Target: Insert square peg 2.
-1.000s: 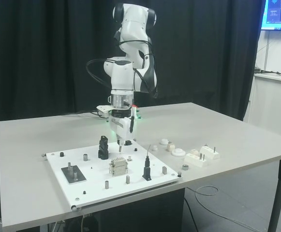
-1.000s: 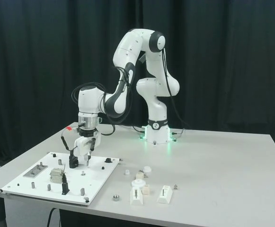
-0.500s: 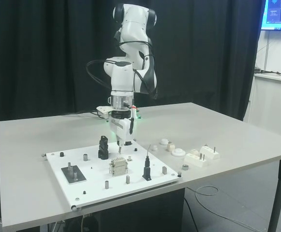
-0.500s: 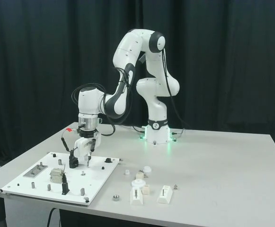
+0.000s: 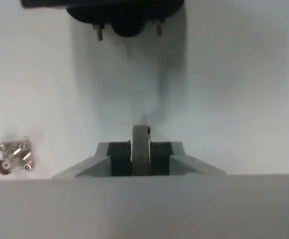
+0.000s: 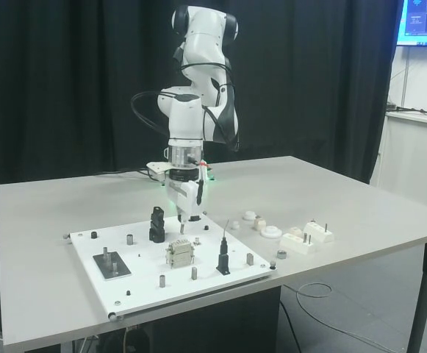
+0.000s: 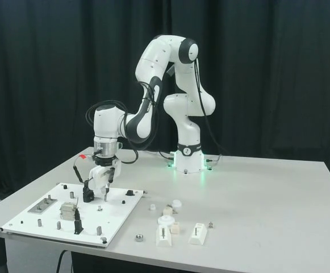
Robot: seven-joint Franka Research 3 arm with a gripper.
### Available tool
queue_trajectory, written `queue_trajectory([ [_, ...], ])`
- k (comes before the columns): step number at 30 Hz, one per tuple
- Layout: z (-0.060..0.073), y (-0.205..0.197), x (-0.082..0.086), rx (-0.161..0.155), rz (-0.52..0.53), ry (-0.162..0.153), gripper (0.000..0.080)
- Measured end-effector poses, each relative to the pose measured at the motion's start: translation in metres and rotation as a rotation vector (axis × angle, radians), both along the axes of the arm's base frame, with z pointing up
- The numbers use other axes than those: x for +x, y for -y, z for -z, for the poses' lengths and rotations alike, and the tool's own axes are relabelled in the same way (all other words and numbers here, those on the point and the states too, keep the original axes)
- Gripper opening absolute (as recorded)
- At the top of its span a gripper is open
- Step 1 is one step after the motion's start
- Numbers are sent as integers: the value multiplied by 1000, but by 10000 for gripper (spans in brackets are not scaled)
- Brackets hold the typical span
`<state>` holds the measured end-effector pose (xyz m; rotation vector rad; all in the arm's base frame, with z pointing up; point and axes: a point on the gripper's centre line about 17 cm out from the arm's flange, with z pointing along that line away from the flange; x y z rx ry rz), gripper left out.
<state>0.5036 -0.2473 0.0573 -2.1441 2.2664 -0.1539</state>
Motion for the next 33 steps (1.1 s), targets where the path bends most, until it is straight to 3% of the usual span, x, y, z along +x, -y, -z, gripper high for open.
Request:
queue_trajectory([
  [33,4,-7,1,22,5,-18,76],
])
